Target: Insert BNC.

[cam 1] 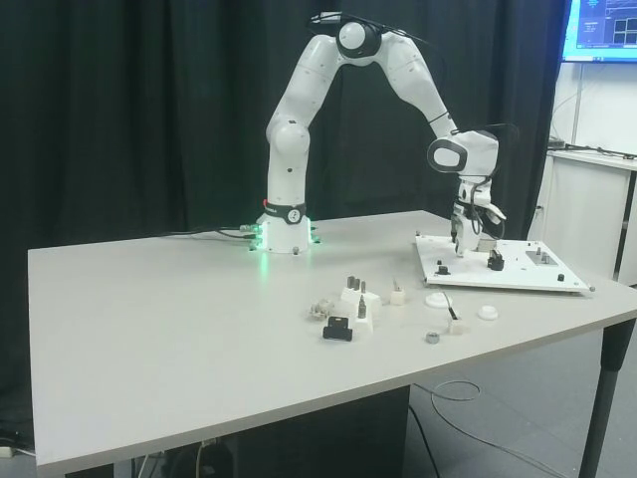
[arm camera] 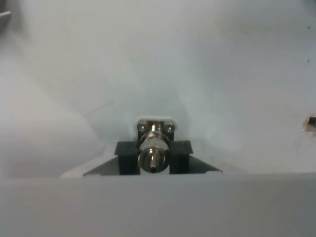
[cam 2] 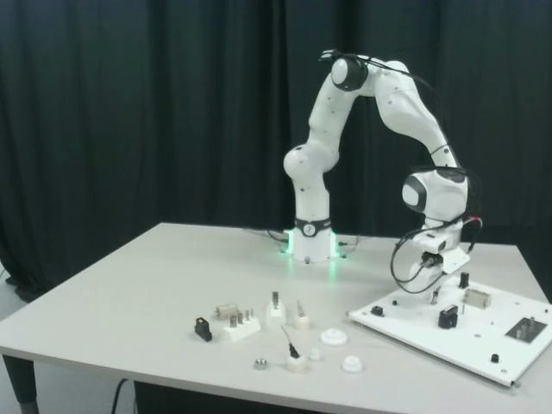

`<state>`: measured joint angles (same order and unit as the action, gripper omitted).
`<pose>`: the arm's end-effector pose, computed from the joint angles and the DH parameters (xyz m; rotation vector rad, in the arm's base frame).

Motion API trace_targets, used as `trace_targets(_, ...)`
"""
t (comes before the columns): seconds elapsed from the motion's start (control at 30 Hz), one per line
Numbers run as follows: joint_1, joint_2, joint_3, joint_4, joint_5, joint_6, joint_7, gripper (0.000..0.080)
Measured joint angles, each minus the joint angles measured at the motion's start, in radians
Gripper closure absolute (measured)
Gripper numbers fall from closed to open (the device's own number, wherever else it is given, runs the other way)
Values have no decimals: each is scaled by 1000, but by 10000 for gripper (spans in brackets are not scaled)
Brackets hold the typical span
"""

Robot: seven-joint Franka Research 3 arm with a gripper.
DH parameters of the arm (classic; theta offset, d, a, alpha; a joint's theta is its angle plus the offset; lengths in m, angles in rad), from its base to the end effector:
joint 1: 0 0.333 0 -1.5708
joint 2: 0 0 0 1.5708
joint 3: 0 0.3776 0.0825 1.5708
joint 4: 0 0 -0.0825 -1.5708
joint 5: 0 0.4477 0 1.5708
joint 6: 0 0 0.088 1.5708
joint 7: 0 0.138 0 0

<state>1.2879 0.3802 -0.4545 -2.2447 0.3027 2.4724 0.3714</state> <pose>0.3948 0.4285 0.1770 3.0718 0.3609 -0.1299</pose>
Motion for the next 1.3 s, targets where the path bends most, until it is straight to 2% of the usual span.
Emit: trace_targets(1.3, 3, 0, -1, -1, 4, 1, 287, 678)
